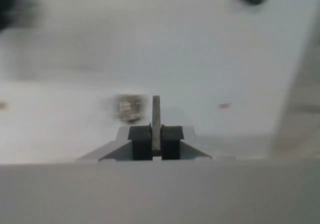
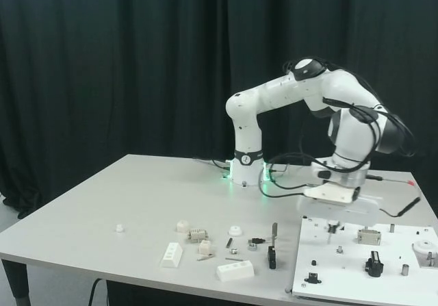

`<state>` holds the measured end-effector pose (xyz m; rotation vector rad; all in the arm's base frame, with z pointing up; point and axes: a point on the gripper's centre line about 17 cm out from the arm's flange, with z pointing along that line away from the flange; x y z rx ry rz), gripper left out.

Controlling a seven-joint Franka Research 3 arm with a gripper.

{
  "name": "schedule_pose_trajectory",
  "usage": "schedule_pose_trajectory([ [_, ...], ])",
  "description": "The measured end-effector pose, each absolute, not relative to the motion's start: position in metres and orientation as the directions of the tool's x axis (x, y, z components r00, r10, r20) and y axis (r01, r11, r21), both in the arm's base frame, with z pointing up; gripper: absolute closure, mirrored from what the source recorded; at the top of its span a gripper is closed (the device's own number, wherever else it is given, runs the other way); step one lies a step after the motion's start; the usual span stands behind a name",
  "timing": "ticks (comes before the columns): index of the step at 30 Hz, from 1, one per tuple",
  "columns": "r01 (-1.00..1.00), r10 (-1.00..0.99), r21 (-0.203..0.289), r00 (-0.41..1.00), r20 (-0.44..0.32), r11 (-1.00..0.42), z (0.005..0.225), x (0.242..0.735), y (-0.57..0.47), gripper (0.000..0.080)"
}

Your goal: Place square peg 1.

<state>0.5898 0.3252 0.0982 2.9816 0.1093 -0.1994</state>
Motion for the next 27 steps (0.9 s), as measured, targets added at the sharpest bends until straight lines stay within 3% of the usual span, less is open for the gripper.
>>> schedule_pose_trajectory([
  [10, 0.125, 0.091, 0.205, 0.982, -0.166, -0.971, 0.109, 0.601, 0.235, 0.0769],
  [18, 0.147, 0.109, 0.208, 0.976, -0.187, -0.967, 0.114, 0.604, 0.165, 0.0769],
  [27, 0.162, 0.127, 0.185, 0.974, -0.189, -0.969, 0.105, 0.608, 0.101, 0.0769],
])
